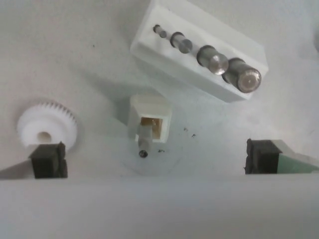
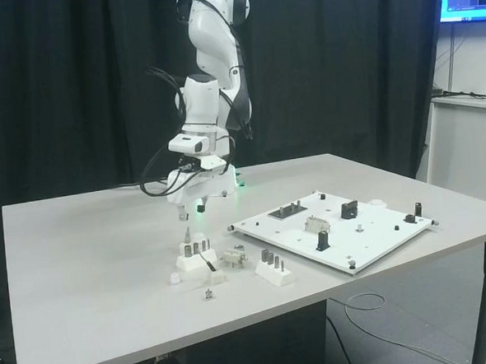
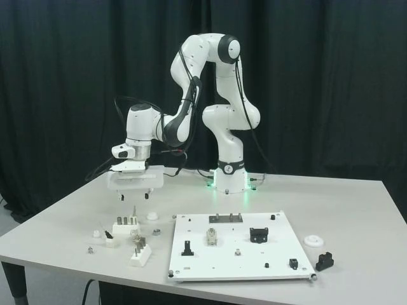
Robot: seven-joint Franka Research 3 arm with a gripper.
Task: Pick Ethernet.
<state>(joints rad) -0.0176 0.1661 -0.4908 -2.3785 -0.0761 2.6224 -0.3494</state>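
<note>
Hand (image 1: pixel 154 158) released, empty, hovering above Ethernet plug (image 1: pixel 149 119) on grey worktop (image 2: pixel 90 241); white gear (image 1: pixel 46 124) at nine o'clock, peg block (image 1: pixel 199 50) at one.

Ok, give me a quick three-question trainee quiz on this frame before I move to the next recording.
1. True or false: the jaws are shut on the connector.
2. How many metal pins stand in the white block?
3. Which part lies on the table near the connector? A. white gear B. screwdriver C. cup

Key: 1 false, the jaws are open and hold nothing; 2 four; 3 A.
</note>
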